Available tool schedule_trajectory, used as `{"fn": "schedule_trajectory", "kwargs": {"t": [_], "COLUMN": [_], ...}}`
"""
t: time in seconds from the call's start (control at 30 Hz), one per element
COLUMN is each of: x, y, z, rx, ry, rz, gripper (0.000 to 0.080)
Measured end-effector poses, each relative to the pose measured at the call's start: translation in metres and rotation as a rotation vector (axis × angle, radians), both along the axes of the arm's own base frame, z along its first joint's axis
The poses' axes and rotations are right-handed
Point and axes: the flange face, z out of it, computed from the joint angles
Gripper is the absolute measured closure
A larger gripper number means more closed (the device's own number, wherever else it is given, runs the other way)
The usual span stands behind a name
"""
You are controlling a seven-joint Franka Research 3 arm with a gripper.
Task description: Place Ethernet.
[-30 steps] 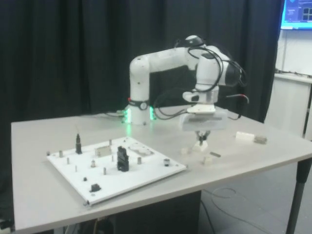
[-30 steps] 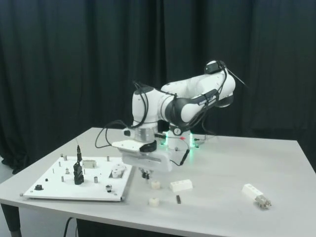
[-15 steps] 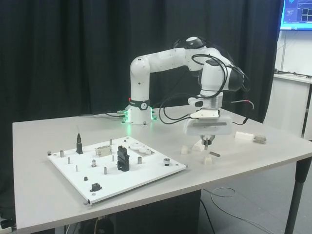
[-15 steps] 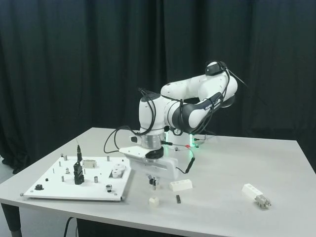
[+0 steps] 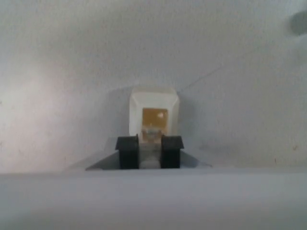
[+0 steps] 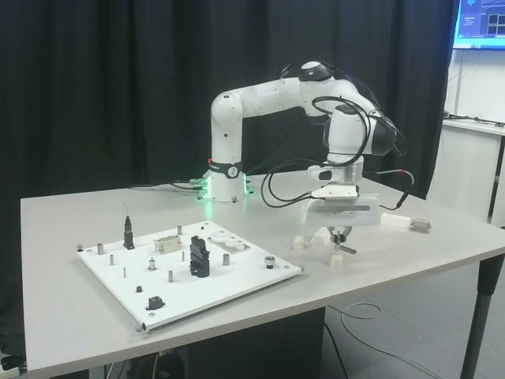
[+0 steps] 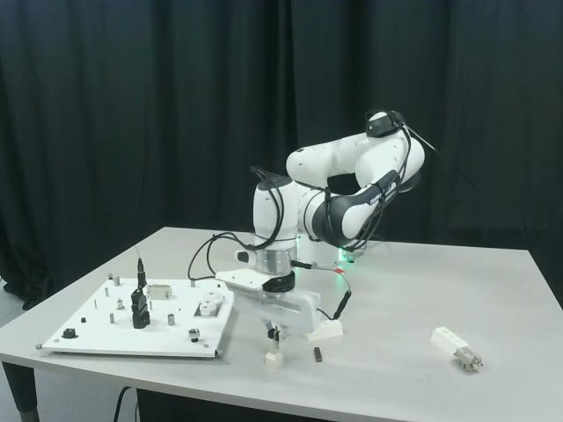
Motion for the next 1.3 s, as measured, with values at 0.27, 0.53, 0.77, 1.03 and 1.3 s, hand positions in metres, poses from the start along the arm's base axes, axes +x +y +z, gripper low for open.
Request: {"fn": "schedule_trajectory", "kwargs": {"t": [0.27, 0.53, 0.77, 1.03, 1.3], "x": [0.001, 0.002, 0.002, 0.000, -0.001], "y": [0.001, 0.001, -0.001, -0.002, -0.002], "z": [-0.005, -0.005, -0.006, -0.012, -0.018], "rx": [-0.010, -0.017, -0.024, -0.028, -0.032], "ry": [-0.010, -0.019, -0.026, -0.027, -0.027], "rz": [0.004, 0.004, 0.001, -0.002, -0.002], "gripper": [0.0708, 0.0708, 0.0708, 0.0708, 0.0708]}}
